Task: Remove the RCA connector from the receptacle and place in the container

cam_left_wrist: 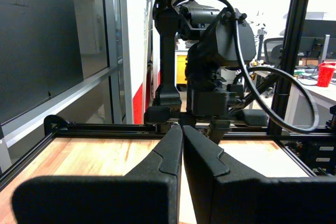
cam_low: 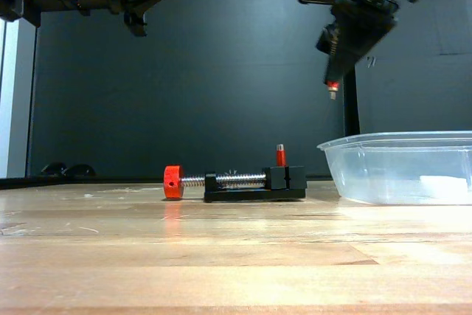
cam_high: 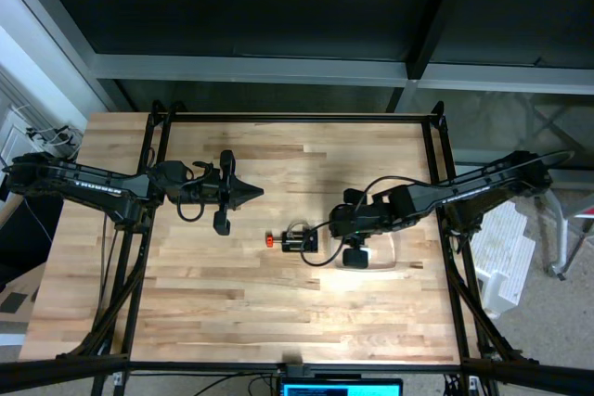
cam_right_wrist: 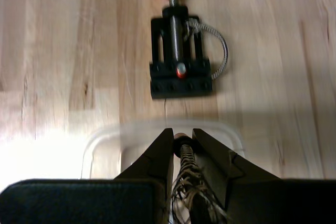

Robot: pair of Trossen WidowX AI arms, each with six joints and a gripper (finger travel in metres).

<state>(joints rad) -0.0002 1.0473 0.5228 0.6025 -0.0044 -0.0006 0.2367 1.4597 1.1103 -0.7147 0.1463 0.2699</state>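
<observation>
Right gripper (cam_right_wrist: 182,136) around connector (cam_right_wrist: 186,153), left gripper (cam_left_wrist: 181,129) aloft

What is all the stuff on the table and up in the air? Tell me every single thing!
table: one, light wood, under everything.
container: one, clear plastic, on the table, right of the middle.
receptacle: one, black with a red-orange knob and a silver loop, on the table beside the container.
small white piece: one, white, inside the container.
RCA connector: one, red end and grey tail, held in the air above the container's edge.
left gripper: one, black, shut and empty, in the air over the table's left side.
right gripper: one, black, shut on the RCA connector.
</observation>
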